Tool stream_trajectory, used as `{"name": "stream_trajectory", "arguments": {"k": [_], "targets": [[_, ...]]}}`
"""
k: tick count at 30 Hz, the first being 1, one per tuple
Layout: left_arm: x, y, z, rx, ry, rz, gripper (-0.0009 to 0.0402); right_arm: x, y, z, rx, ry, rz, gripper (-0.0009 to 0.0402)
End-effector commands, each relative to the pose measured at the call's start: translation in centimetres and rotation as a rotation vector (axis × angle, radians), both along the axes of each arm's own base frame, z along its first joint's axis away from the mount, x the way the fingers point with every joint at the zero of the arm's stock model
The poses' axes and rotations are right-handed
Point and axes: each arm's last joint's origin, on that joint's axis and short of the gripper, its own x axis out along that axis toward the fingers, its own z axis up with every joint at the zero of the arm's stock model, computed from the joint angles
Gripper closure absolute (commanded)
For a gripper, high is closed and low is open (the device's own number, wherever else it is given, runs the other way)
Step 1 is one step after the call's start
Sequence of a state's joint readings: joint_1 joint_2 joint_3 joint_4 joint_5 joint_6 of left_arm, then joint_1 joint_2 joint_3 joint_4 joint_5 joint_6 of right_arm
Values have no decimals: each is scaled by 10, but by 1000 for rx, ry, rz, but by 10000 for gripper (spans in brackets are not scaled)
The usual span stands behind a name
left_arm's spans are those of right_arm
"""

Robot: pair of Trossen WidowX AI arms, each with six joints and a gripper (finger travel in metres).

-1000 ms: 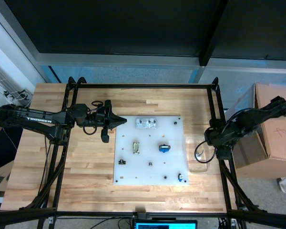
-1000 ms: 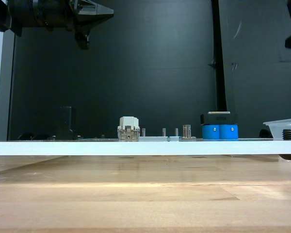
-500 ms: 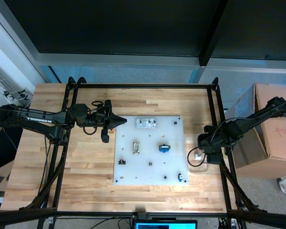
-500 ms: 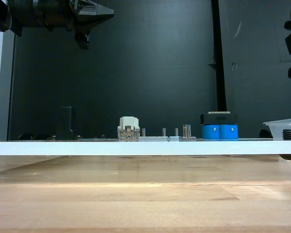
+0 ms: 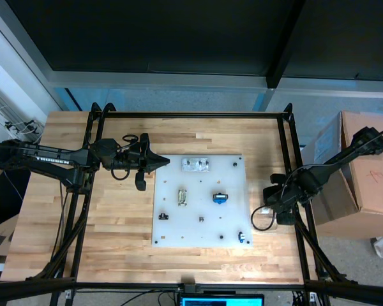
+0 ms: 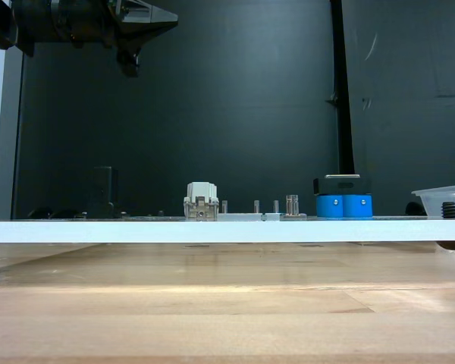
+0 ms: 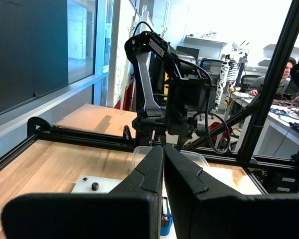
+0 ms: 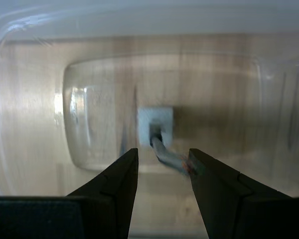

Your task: Pick the RJ45 connector and install on the taskboard

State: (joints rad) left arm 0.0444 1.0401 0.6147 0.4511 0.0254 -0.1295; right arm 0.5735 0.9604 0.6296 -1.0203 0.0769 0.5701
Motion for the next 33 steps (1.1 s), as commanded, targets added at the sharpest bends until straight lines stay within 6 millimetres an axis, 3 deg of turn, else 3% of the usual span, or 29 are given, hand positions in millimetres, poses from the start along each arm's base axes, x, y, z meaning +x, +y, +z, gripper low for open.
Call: {"name": "stream_trajectory", "arguments": {"k": [1,9,19,33], "targets": [[0,0,0,0,0,0,393,3,4,-4,-8,-13,13,253],[0,0,0,0,0,0,393,3,5,-22,-23,19,8,259],[0,0,0,0,0,0,393,4,7,-24,-8,13,18,397],[0,0,0,0,0,0,393,6,9,-13,2,5,4,393]]}}
